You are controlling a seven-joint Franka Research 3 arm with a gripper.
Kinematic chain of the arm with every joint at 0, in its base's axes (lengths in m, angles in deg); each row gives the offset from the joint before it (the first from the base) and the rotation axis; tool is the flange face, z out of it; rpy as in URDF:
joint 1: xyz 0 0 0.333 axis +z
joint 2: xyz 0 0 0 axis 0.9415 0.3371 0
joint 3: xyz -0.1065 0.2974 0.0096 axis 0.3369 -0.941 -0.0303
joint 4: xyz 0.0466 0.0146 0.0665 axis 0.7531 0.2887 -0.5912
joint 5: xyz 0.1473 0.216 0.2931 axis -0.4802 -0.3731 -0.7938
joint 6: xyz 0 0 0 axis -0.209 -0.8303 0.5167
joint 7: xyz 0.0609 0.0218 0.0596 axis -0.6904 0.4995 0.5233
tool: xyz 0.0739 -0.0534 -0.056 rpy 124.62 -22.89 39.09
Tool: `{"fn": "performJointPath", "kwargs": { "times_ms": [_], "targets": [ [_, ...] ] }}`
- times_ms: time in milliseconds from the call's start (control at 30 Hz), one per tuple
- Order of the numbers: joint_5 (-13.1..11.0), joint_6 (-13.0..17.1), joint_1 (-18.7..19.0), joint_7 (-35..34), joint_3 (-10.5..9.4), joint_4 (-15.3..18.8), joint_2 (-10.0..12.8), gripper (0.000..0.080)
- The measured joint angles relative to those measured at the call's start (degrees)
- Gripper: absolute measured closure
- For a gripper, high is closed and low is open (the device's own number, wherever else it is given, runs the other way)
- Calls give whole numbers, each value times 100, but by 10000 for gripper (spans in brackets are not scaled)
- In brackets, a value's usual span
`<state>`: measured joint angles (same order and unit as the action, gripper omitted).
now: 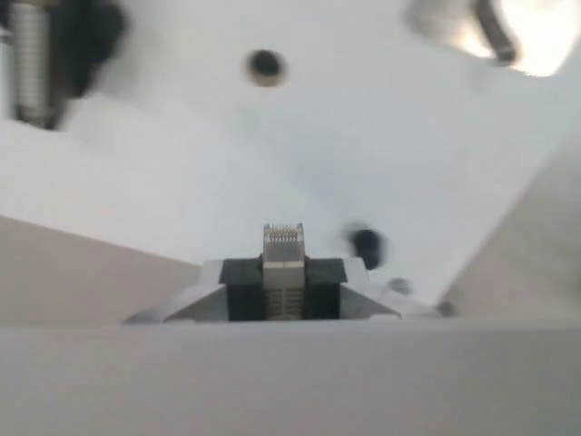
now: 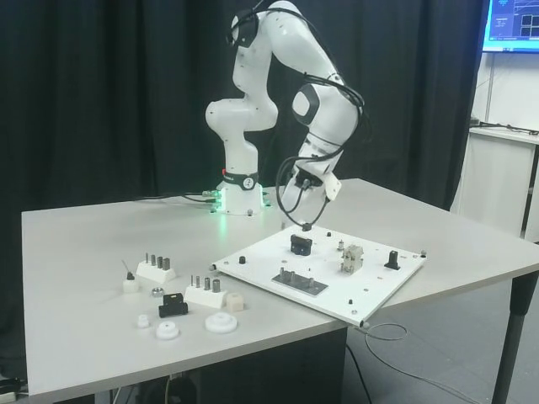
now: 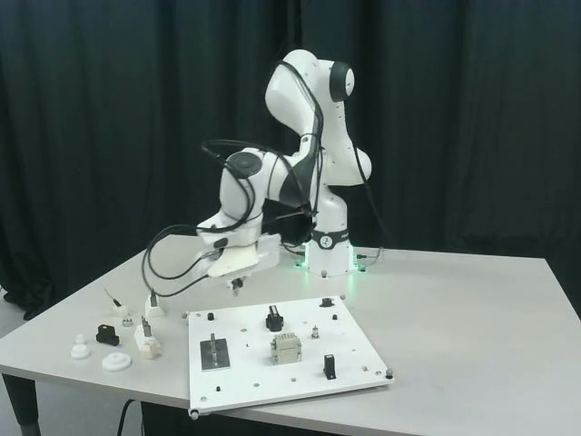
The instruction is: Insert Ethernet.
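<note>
One white board [image 3: 290,368] (with fixtures), one Ethernet plug [image 1: 283,245].

Even room light; wrist view blurred, glare on the white board [image 1: 363,145].

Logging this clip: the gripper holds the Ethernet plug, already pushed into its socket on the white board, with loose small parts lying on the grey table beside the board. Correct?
Not quite. The Ethernet plug is not inserted: the gripper holds it in the air above the white board, as both room views show. The loose small parts do lie on the grey table beside the board.
</note>
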<state>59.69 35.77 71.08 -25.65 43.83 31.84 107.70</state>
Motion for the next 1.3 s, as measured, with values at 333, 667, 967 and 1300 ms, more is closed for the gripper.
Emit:
{"fn": "performJointPath", "kwargs": {
  "times_ms": [333,667,967,1300],
  "targets": [
    [-105,281,298,-633,-117,1083,-849,712],
    [-234,713,587,-1466,-341,2174,-1622,712],
    [-232,1137,796,-2202,-555,2988,-2101,712],
    [-286,1219,900,-2871,-720,3332,-2149,712]
  ]
}}
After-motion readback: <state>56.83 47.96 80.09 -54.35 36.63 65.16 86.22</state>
